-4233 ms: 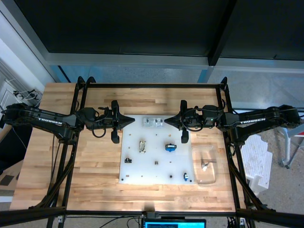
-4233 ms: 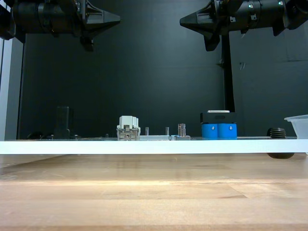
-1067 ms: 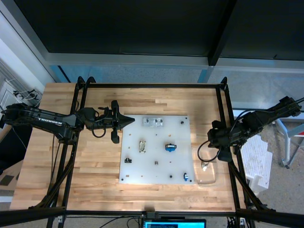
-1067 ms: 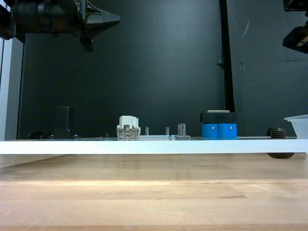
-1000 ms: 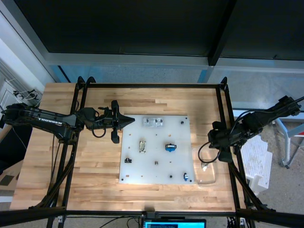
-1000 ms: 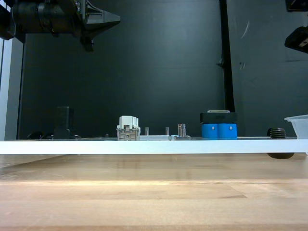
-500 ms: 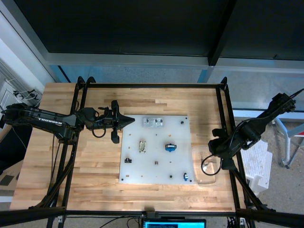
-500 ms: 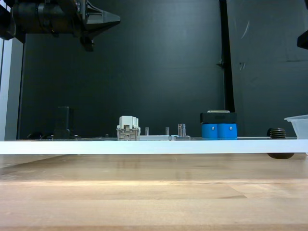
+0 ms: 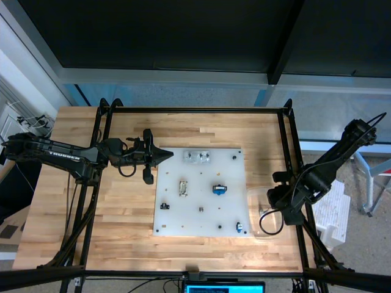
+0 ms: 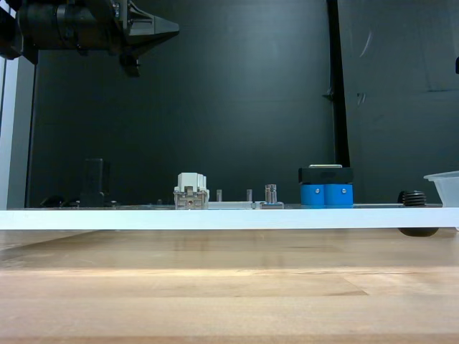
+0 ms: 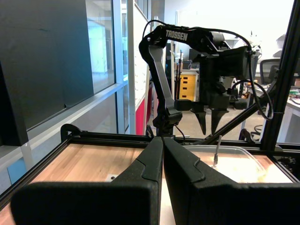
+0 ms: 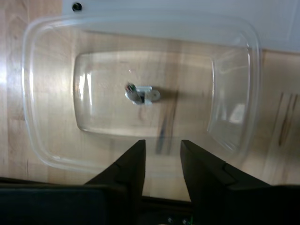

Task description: Pick the RJ45 connector and install on taskboard

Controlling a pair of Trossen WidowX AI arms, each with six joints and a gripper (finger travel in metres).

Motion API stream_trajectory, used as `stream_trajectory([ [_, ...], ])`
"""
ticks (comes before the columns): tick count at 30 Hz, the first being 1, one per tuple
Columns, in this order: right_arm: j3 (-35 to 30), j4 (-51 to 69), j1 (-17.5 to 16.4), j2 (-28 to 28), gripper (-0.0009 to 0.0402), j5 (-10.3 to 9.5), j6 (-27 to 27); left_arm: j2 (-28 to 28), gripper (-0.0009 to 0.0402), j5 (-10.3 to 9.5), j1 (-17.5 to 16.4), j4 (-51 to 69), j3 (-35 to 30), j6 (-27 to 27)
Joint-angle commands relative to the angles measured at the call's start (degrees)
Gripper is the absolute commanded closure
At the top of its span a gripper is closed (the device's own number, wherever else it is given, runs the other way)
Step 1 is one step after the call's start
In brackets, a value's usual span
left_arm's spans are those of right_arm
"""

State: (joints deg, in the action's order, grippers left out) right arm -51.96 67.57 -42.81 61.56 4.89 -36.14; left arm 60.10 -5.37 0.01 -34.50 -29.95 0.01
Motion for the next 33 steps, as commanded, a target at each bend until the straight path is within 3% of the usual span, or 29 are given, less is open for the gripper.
stream_trajectory([
  [1, 0.0, -1.4, -0.1, 1.1, 0.0263, 0.07, 0.0, 0.0, 0.0393, 0.00, 0.0, 0.0, 0.0, 0.0],
  [5, 0.1, -1.7, -0.7, 2.9, 0.0244, 0.31, 0.0, 0.0, 0.0393, 0.00, 0.0, 0.0, 0.0, 0.0],
  [10, 0.1, -2.7, -1.3, 3.8, 0.0238, 2.19, 0.0, 0.0, 0.0393, 0.02, 0.0, 0.0, 0.0, 0.0],
  [26, 1.8, -7.3, -1.9, 5.6, 0.0237, 3.06, -0.7, 0.0, 0.0393, 0.00, 0.0, 0.0, 0.0, 0.0],
  [33, 4.2, -10.2, -2.1, 5.7, 0.0198, 3.06, -1.1, 0.0, 0.0393, 0.00, 0.0, 0.0, 0.0, 0.0],
])
